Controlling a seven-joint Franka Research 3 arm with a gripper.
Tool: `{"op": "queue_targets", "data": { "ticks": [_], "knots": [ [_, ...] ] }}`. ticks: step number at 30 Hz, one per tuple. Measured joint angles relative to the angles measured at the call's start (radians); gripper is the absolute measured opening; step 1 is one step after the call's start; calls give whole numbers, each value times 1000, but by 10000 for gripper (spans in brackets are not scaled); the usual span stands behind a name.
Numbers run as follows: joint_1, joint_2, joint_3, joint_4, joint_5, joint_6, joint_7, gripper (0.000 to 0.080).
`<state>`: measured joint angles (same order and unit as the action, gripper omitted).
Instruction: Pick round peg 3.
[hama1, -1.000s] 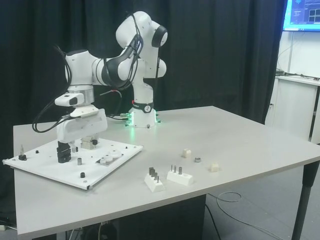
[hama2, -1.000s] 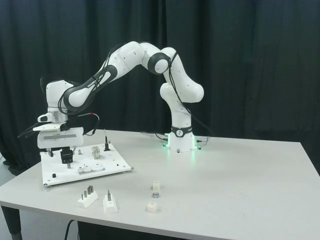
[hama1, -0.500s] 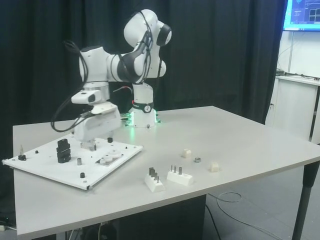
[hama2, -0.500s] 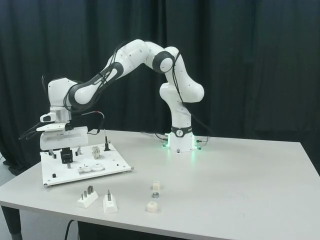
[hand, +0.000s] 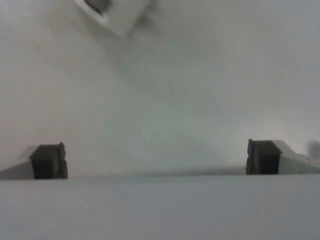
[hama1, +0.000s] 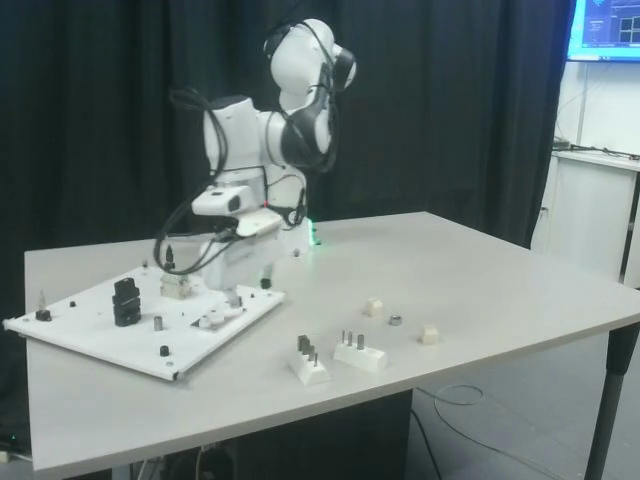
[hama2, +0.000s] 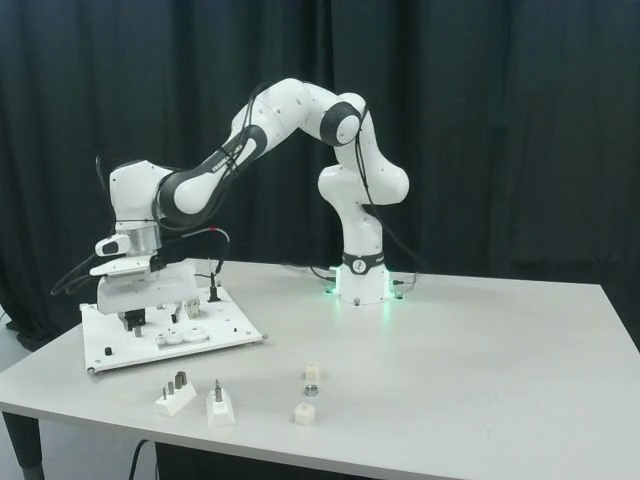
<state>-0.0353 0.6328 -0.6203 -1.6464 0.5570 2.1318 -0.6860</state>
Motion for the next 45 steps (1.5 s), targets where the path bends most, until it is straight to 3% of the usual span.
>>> {"op": "queue_targets", "data": {
  "ticks": [10,25,35,45],
  "knots": [
    [90,-2,-1,0,-6,-3,76,800],
    [208,-9,-1,0,-64,8,222,800],
    [261,-9,6,0,-157,33,350,800],
    [265,-9,56,0,-256,77,438,800]
  ]
}}
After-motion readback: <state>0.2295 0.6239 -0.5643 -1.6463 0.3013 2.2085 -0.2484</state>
